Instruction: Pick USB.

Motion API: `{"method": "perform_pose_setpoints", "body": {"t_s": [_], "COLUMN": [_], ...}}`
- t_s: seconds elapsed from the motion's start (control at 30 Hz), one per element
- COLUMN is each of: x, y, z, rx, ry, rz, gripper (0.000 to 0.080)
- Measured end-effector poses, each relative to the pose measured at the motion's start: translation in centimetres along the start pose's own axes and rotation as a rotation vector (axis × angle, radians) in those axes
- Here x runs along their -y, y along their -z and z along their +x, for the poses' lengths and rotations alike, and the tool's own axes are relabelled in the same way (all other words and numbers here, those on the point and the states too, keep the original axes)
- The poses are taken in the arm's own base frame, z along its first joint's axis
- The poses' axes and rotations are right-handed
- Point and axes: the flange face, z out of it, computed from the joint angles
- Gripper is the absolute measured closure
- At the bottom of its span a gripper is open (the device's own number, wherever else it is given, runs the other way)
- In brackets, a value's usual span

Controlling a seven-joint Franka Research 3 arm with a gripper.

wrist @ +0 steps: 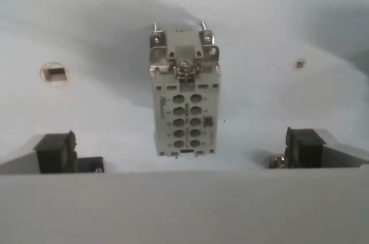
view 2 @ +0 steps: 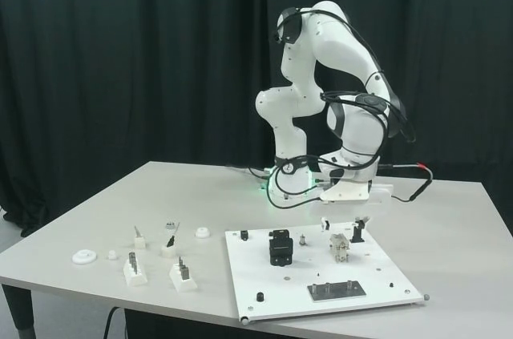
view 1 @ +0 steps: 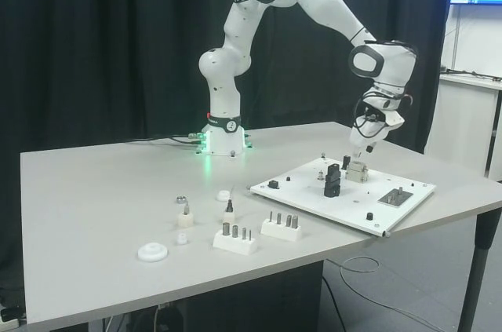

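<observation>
The hand (wrist: 181,150) hangs open just above the white board (view 1: 408,210) on the bench (view 1: 94,198), its two black fingertips (wrist: 56,151) spread wide to either side. In the wrist view, what sits squarely between them is a pale multi-pin connector block (wrist: 184,102), with two columns of sockets on its face and metal screws and clips at one end. That looks like an industrial plug, not a USB. I cannot pick out anything that is clearly a USB part from where I stand.

From the second room view the connector block (view 2: 339,247) stands on the board almost straight beneath the hand (view 2: 341,221), with a small black post (view 2: 357,232) just beside it and a larger black block (view 2: 279,248) farther along the board towards the loose parts. The connector's long axis runs across the line joining the two fingertips, so the fingers would close on its long side faces. If this block is the target, I judge that the arm mainly needs to descend; the alignment already seems close.
</observation>
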Motion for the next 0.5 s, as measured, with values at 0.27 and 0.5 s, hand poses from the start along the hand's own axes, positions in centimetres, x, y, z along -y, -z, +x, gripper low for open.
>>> {"method": "perform_pose_setpoints", "body": {"t_s": [0.27,0.5], "x": [-0.4,-1.7], "y": [1.5,3.7], "z": [1.1,3.0], "rx": [-0.012,-0.021], "ry": [-0.005,-0.009], "rz": [-0.001,-0.014], "gripper": [0.0003,0.0003]}}
